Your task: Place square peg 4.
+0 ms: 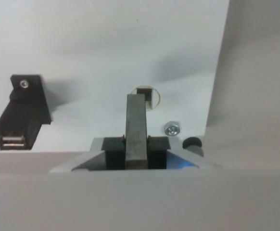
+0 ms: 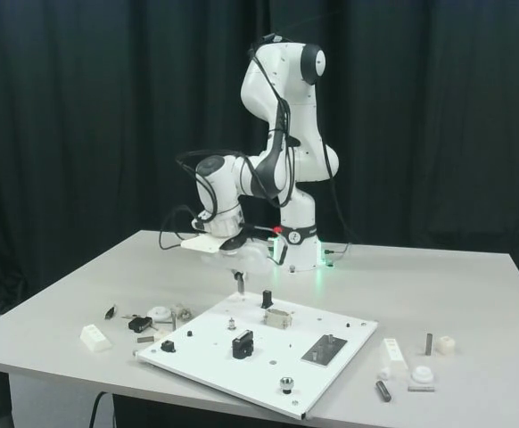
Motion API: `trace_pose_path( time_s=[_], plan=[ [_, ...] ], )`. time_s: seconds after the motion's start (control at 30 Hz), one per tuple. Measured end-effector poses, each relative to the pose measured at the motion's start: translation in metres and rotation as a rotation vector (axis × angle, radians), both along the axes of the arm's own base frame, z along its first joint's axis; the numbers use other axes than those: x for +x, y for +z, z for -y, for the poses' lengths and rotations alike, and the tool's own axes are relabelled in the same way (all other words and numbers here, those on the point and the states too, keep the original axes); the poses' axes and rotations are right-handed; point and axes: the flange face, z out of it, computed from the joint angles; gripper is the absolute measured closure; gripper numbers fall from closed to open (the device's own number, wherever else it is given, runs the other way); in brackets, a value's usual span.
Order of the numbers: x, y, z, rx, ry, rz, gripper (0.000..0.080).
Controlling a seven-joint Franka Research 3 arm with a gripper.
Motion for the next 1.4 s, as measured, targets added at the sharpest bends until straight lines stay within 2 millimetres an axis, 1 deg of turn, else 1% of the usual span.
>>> trace_pose_path(
  time_s=[0.17, 0.37, 1.4],
  plan=[
    [0.003, 0.009, 0.0, -0.02, 0.004, 0.012, 0.0708],
    [0.005, 0.014, 0.001, -0.033, 0.008, 0.021, 0.0708],
    [0.011, 0.02, 0.007, -0.059, 0.016, 0.052, 0.0708]
  ],
)
